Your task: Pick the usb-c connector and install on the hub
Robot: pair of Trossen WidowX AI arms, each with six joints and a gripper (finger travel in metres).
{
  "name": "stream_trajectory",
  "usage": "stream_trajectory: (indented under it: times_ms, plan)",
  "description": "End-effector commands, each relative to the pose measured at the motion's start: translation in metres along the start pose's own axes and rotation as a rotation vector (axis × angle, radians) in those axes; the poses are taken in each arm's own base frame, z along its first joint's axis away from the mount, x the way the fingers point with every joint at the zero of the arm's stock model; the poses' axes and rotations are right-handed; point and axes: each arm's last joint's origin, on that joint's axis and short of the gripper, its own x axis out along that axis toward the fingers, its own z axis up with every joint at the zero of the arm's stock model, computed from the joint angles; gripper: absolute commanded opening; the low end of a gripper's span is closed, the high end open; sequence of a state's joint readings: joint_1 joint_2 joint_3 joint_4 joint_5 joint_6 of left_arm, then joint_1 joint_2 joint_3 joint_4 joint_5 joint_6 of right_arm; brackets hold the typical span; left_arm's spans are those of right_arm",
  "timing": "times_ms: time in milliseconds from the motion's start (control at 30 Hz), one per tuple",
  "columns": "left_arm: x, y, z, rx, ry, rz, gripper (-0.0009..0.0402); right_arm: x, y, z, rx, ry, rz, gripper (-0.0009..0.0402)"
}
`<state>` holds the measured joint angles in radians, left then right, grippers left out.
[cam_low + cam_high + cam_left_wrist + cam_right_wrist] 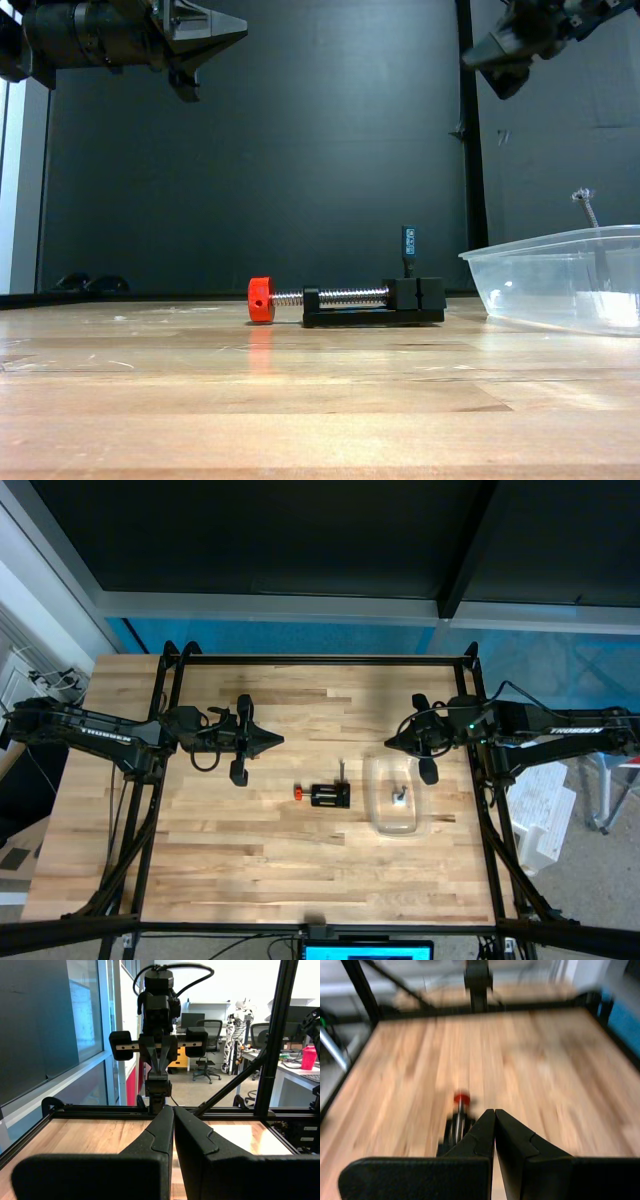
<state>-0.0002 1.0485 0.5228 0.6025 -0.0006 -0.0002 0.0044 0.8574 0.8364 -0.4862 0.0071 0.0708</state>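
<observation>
The hub (328, 796) is a small black block lying mid-table, with a red-orange knob (298, 793) at its left end and a thin stem (342, 770) standing at its far side. In the low view the hub (372, 300) rests flat on the wood. The usb-c connector (399, 796) lies inside the clear tray (380, 818) just right of the hub. My left gripper (272, 740) hovers shut and empty, left of and beyond the hub. Above the tray's far edge, my right gripper (391, 742) is shut and empty too. The right wrist view shows the blurred hub (461, 1098) beyond the closed gripper (494, 1111).
The clear tray (560, 262) stands low at the right in the low view. A black frame rail (320, 661) runs along the table's far edge. Both arms hang high above the wood. From the left wrist view, the right arm (158, 1015) faces my left gripper (173, 1109) across the table.
</observation>
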Motion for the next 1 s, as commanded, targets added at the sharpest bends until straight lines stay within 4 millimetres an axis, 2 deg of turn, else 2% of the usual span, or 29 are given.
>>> stream_trajectory:
  times_ms: [33,467,1000]
  plan:
    - [0.0,0.0,0.0,0.0,0.0,0.0,0.0,-0.002,0.0,0.003,0.003,0.13,-0.008,0.0]
    - [0.0,0.0,0.0,0.0,0.0,0.0,0.0,-0.003,0.003,0.014,0.006,0.432,-0.016,0.0]
    - [0.0,0.0,0.0,0.0,0.0,0.0,0.0,0.02,0.005,0.006,0.032,0.654,-0.039,0.0]
